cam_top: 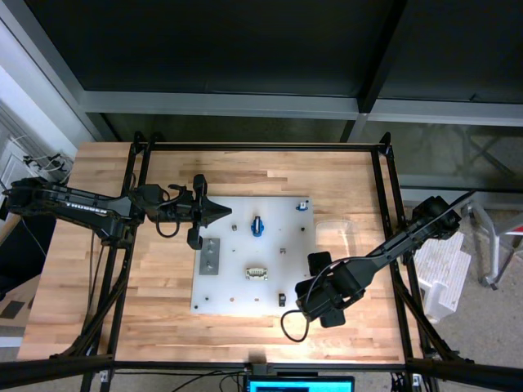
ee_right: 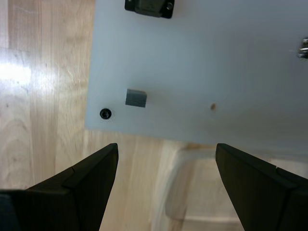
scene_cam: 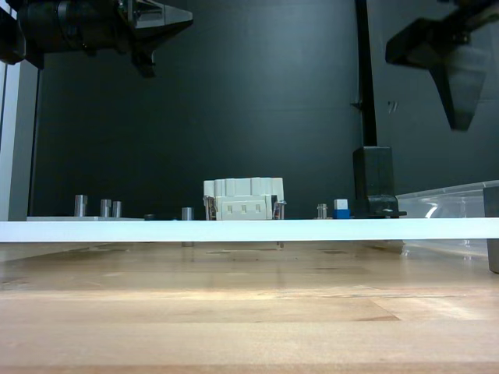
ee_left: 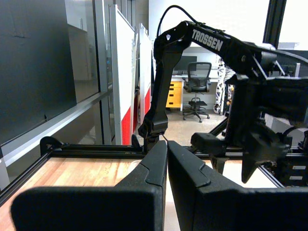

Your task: Remove the 16mm bar from the taskboard and place in the container

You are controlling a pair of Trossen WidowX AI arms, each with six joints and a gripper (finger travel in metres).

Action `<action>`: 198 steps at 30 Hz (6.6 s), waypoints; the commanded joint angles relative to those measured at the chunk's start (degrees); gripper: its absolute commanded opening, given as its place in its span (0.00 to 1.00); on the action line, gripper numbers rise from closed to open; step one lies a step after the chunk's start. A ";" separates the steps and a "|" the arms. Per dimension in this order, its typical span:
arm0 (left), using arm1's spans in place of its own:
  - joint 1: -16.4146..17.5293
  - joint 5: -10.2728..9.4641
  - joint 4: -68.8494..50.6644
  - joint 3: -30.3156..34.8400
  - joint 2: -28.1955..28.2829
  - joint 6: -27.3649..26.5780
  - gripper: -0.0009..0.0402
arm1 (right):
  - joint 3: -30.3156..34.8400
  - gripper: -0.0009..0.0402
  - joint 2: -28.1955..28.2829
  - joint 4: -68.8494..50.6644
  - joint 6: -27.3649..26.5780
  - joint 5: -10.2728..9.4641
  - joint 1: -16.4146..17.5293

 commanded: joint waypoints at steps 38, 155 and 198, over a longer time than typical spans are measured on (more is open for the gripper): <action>0.00 0.02 0.02 0.00 0.02 0.02 0.02 | -10.49 0.48 -0.04 11.10 0.00 -0.72 1.46; 0.00 0.02 0.02 0.00 0.02 0.00 0.02 | -6.93 0.39 4.20 16.33 10.51 1.01 0.94; 0.02 0.02 0.02 0.00 0.02 0.00 0.02 | -6.71 0.06 -5.55 14.01 8.41 1.05 0.68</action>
